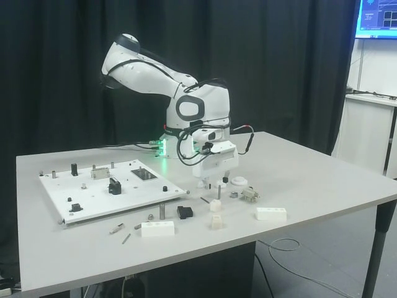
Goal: Remove square peg 4.
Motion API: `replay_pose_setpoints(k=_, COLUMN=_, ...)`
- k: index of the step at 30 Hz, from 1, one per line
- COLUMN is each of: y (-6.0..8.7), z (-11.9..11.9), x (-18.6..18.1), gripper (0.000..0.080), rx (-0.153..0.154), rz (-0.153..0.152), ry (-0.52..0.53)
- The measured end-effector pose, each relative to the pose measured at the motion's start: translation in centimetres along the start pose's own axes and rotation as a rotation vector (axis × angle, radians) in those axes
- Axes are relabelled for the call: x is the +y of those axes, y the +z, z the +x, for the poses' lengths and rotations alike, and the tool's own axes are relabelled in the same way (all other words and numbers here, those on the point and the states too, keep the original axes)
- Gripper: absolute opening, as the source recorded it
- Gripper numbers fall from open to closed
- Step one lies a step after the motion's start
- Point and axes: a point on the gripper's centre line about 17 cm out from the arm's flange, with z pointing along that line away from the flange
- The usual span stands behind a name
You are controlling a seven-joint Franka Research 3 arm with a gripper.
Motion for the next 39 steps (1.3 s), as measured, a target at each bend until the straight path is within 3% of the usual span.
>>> replay_pose_setpoints(k=29, y=-0.7, z=0.3, x=0.0, gripper=0.0800, rx=0.001, rz=-0.006, ry=-0.002)
replay_pose_setpoints(k=33, y=-1.1, z=0.2, x=0.9, gripper=0.0800, rx=-0.013, rz=-0.026, ry=0.004)
replay_pose_setpoints(k=39, y=-2.6, z=-0.4, x=3.9, gripper=0.0800, rx=-0.054, rz=-0.090, ry=0.021)
